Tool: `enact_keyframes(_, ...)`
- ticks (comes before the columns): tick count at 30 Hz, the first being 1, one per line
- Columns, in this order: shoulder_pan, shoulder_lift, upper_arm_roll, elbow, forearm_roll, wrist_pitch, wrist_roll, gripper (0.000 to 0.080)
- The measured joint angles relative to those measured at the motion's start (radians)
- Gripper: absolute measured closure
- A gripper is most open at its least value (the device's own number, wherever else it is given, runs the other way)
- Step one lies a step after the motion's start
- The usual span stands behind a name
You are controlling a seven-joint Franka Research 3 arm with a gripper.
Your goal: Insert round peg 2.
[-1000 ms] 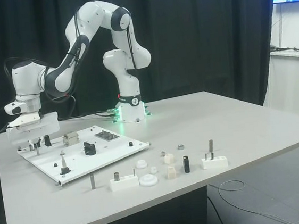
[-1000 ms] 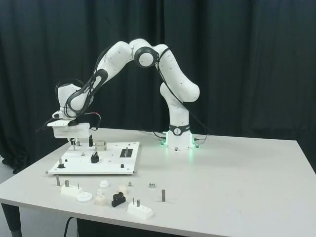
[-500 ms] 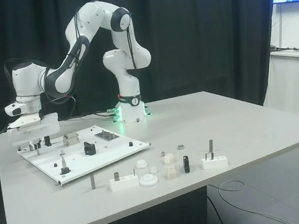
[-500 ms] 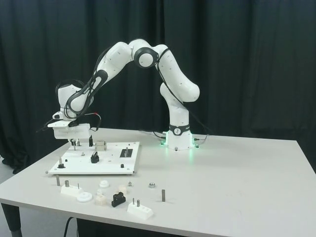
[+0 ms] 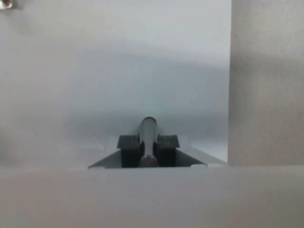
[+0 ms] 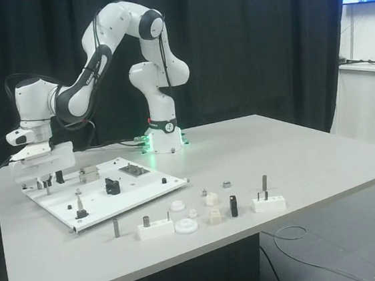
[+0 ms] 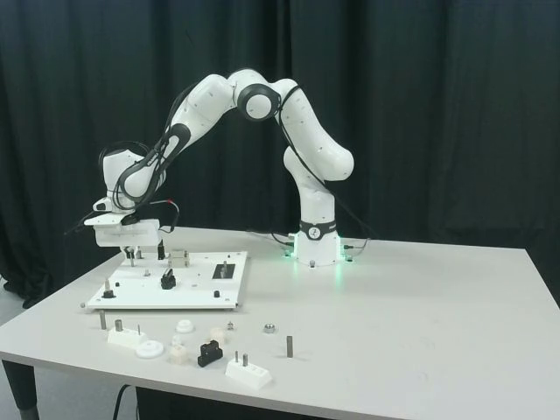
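The big white arm (image 7: 262, 114) reaches far out from its base to the back corner of the white board (image 6: 138, 186), which lies flat on the grey table (image 6: 296, 149). Its claw (image 6: 42, 180) hangs low over that corner.

From the wrist view, the claw's 2 black fingers (image 5: 128, 145) are closed almost all the way, and they squeeze 1 thin grey peg (image 5: 147, 137) between them. The peg stands upright and points down at the board. I cannot see the hole it should go into, and I cannot tell if the tip is touching the board.

Here is what I think could go wrong. If the peg is a little off to one side of the hole, it will bump the board beside it and stop. If the arm pushes hard then, the peg could slide up in the fingers or tip over. A tipped peg could jam in the hole. The peg also sits near the board's edge, and other small black parts (image 6: 60, 176) stand just beside the claw, so a sideways nudge could knock them.
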Motion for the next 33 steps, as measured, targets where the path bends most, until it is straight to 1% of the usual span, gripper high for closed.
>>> enact_keyframes(8, 0.000, 0.008, 0.001, 0.000, 0.016, 0.008, -0.014, 0.0731)
enact_keyframes(22, 0.000, 0.008, -0.003, 0.000, 0.016, 0.007, -0.016, 0.0731)
enact_keyframes(23, 0.000, 0.008, -0.004, 0.000, 0.016, 0.007, -0.016, 0.0699)
enact_keyframes(29, 0.000, 0.008, -0.013, 0.000, 0.016, 0.003, -0.017, 0.0699)
enact_keyframes(30, 0.000, 0.008, -0.014, 0.000, 0.016, 0.002, -0.017, 0.0401)
enact_keyframes(33, 0.000, 0.008, -0.016, 0.000, 0.016, 0.000, -0.017, 0.0401)
